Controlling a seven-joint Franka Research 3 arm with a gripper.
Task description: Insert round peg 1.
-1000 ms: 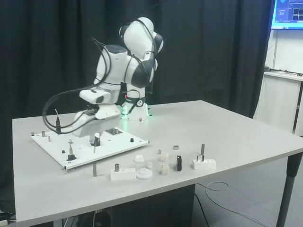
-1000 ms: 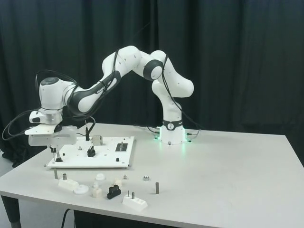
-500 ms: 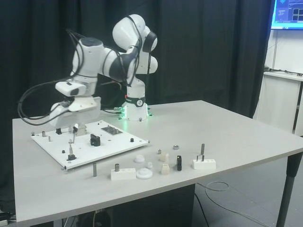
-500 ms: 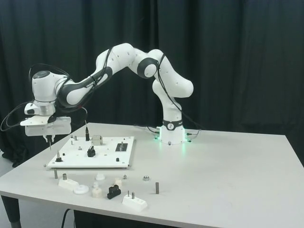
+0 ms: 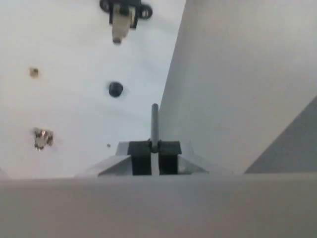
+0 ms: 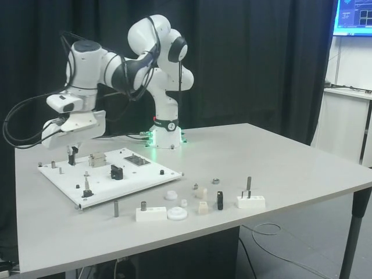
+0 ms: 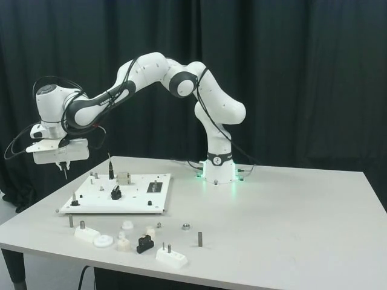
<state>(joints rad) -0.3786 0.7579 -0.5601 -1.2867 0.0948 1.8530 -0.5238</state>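
The claw [image 5: 154,147] is clamped on a thin grey round peg [image 5: 154,124], which sticks out past its black fingertips [image 5: 140,149]. In the second room view, the claw [image 7: 61,165] hangs at the left of the frame, above the far left edge of the white board [image 7: 130,202]. The white arm [image 7: 145,72] reaches far out from its base on the grey table [image 7: 290,211].

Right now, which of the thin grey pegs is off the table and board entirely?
The grey round peg clamped in the tool, held in the air above the white board's edge. The other pegs stand on the board or table.
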